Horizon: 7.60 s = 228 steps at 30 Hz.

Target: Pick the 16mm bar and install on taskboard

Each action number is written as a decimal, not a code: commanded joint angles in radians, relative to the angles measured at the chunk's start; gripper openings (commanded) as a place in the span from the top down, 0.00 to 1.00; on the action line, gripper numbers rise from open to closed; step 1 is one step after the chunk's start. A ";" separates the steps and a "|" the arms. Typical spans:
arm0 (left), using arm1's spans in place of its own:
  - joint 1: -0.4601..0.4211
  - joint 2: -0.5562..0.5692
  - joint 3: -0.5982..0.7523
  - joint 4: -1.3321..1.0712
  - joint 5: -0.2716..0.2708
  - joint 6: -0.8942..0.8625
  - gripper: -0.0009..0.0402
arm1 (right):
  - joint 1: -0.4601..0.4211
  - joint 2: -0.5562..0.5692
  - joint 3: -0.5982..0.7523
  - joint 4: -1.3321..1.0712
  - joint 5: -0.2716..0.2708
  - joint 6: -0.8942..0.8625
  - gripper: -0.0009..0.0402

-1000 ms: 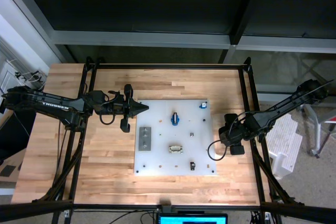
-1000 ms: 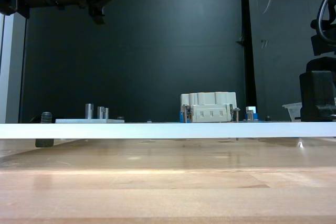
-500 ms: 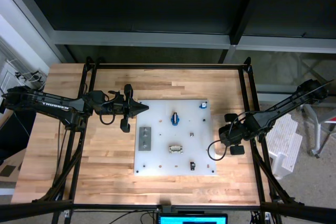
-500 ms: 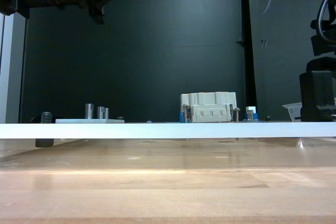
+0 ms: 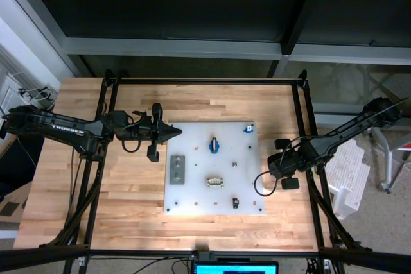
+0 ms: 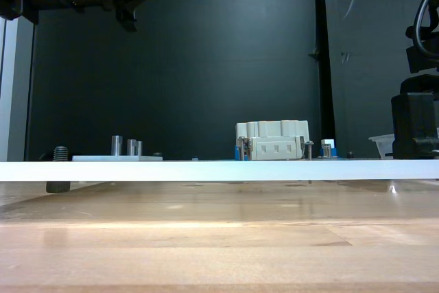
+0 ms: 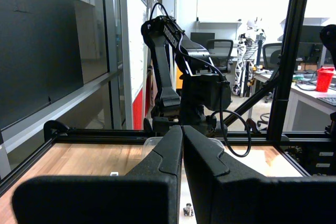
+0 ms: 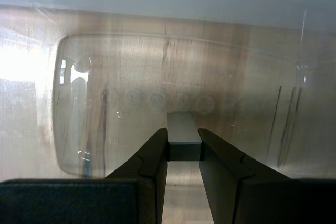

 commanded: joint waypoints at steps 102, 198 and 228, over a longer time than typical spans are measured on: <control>0.000 0.000 0.000 0.000 0.000 0.000 0.98 | 0.238 0.599 0.744 -0.181 -0.018 0.439 0.98; 0.000 0.000 0.000 0.000 0.000 0.000 0.98 | 0.242 0.612 0.700 -0.101 -0.004 0.013 0.98; 0.000 0.000 0.000 0.000 0.000 0.000 0.98 | 0.242 0.616 0.653 -0.043 -0.025 -0.007 0.98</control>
